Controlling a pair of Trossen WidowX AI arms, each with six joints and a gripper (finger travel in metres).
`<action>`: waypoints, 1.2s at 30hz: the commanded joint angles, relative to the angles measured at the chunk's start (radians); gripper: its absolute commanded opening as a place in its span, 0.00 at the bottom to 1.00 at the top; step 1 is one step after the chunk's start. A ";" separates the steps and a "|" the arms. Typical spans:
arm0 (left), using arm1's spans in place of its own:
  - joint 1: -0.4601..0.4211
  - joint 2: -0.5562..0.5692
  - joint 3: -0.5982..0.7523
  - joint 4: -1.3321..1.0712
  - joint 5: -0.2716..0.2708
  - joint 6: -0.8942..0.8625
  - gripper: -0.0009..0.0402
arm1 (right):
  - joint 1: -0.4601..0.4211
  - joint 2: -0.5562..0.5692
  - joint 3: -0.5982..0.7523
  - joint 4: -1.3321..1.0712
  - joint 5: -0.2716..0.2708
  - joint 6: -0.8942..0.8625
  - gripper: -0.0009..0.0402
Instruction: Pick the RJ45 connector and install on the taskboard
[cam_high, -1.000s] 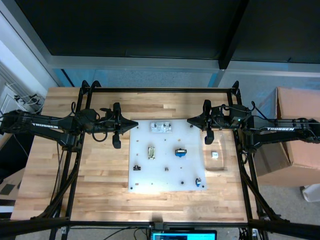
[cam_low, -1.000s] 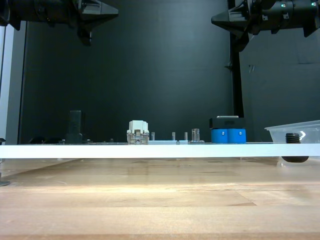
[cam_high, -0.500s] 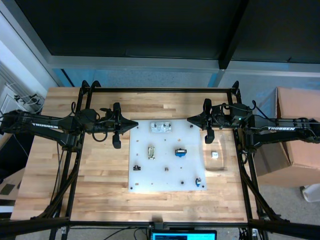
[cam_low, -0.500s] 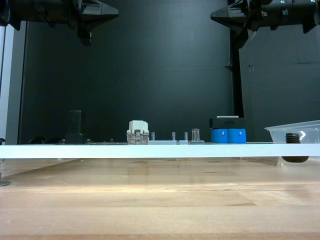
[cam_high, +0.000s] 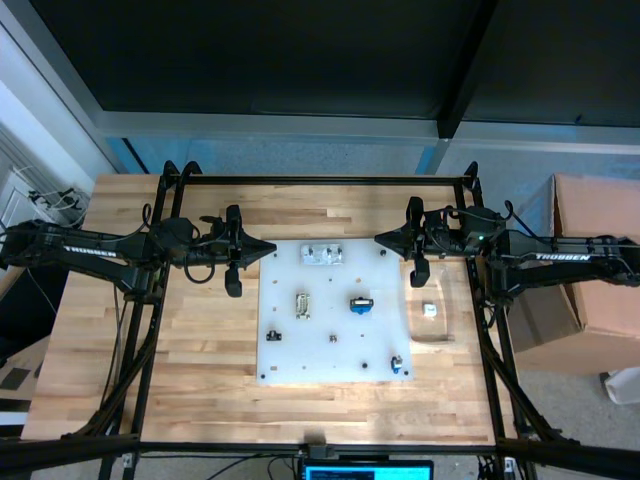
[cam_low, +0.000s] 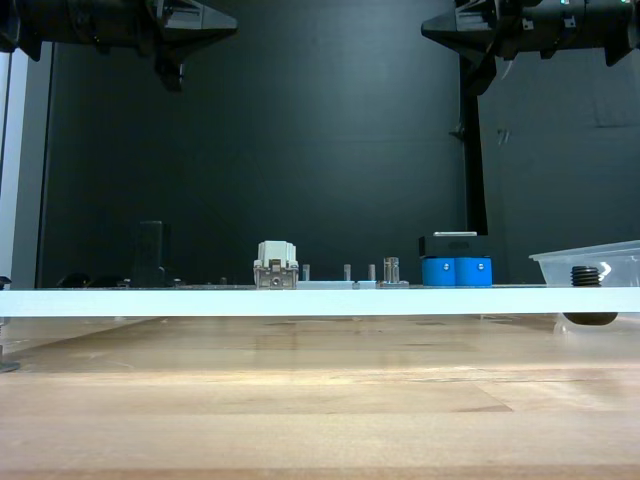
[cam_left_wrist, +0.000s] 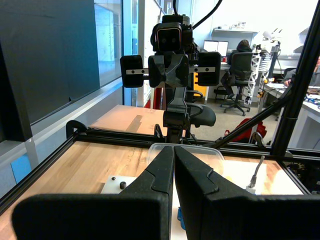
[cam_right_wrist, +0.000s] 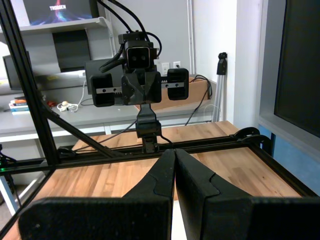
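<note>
From above, the left pincer (cam_high: 268, 250) hangs over the far left edge of the white board (cam_high: 320, 345) and the right pincer (cam_high: 381, 240) over its far right edge, their tips facing each other. The blue jack (cam_high: 398, 369) sits at the board's near right corner, almost straight toward the near edge from the right pincer and well apart from it, so the right arm is plainly the nearer. A greyish piece on the jack's top is probably the connector (cam_high: 396, 360), though it is too small here to be sure. The white block (cam_high: 429, 310) in the clear tray (cam_high: 442, 337) looks bare, with no cable running off it. The level view shows both pincers high above the counter (cam_low: 320, 400) and does not settle the jack. In the left wrist view the left pincer's fingers are pressed together on nothing, and a grey cable (cam_left_wrist: 257, 170) rises at a slant from the board's near right corner, which fits a connector seated there with its long axis roughly upright. The right wrist view shows that pincer closed and empty too.
</note>
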 joint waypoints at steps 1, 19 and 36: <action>0.000 0.000 0.000 0.000 0.000 0.000 0.02 | 0.011 0.000 0.001 0.005 0.000 -0.007 0.02; 0.000 0.000 0.000 0.000 0.000 0.000 0.02 | 0.092 0.000 0.000 0.004 0.050 -0.005 0.02; 0.000 0.000 0.000 0.000 0.000 0.000 0.02 | 0.093 0.000 0.000 0.003 0.045 -0.007 0.02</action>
